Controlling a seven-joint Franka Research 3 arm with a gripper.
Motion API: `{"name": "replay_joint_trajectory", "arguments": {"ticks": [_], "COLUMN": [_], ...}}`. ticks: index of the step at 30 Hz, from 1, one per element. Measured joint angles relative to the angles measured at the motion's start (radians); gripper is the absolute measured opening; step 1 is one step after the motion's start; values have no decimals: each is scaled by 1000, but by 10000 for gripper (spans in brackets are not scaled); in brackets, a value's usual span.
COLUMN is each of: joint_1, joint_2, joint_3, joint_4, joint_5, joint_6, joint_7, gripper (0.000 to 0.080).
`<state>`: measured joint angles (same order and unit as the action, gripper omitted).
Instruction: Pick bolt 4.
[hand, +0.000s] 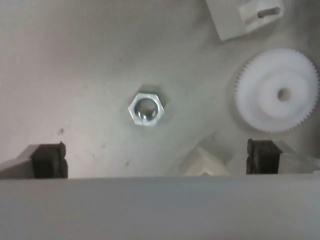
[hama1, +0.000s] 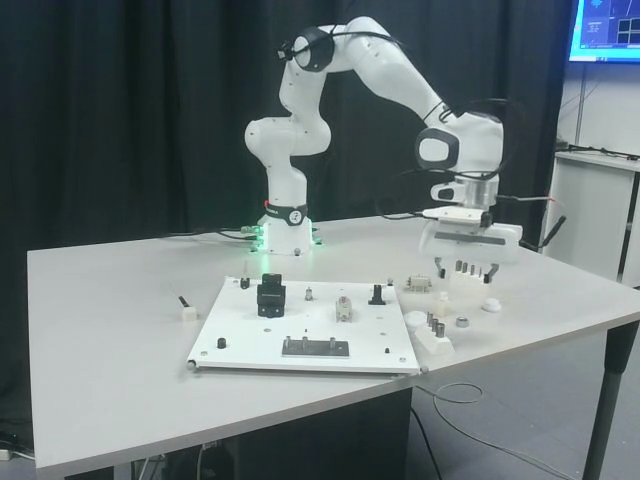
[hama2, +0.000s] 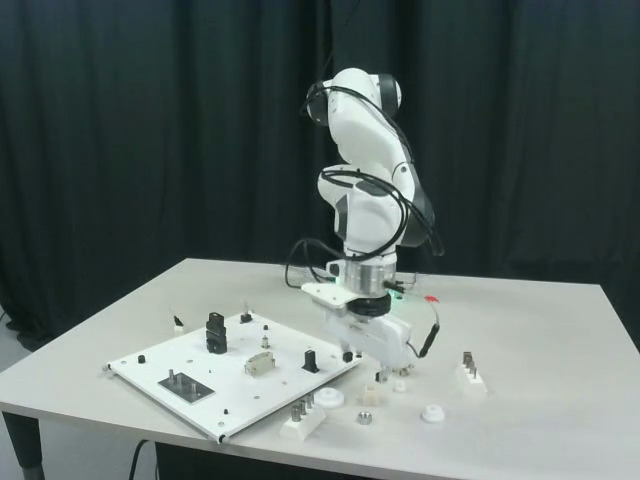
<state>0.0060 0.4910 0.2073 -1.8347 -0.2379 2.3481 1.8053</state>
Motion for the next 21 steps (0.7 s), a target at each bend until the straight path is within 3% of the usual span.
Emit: {"name": "replay_joint_trajectory", "arguments": {"ticks": [13, 21], "joint_1": [2, 9], "joint_2": [100, 147], "joint_3": [-15, -26], "joint_4": [50, 78], "joint_5": [-4, -4], "joint_6": [78, 98], "joint_7": [16, 22], "gripper": [800, 800]}}
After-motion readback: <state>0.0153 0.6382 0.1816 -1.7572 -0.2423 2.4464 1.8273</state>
